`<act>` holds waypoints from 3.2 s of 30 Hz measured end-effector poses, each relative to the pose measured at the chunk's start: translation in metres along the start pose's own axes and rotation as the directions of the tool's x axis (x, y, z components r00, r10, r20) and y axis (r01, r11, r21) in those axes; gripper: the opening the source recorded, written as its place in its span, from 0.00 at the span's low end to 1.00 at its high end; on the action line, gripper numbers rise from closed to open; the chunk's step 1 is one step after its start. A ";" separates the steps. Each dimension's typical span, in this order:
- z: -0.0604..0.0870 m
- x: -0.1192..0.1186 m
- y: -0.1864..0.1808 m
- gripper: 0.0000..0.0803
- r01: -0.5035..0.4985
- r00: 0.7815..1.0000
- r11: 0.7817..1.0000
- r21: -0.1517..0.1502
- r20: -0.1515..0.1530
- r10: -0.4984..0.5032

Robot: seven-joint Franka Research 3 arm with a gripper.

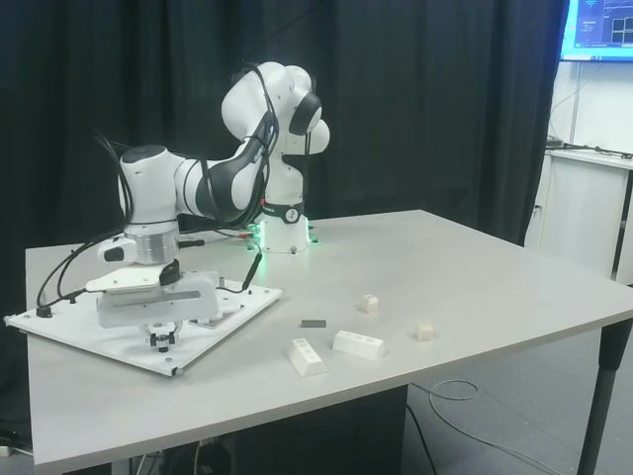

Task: Insert bolt 4.

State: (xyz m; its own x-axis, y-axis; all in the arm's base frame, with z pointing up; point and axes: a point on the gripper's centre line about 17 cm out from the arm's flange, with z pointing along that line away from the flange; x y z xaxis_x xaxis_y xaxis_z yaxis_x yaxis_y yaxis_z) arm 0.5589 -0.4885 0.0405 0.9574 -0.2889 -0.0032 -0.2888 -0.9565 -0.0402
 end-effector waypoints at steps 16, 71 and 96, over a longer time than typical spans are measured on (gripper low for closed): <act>0.000 0.001 0.000 0.28 -0.420 0.908 0.908 0.006 -0.002 0.420; 0.000 0.002 0.000 0.28 -0.996 0.085 0.085 0.014 -0.019 0.996; 0.000 0.001 0.004 0.28 -0.980 -0.201 -0.200 0.018 -0.063 0.978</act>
State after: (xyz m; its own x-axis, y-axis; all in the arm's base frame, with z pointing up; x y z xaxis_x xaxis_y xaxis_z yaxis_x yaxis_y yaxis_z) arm 0.5587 -0.4922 0.0407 -0.4751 -0.8796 0.0241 -0.8799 0.4750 -0.0069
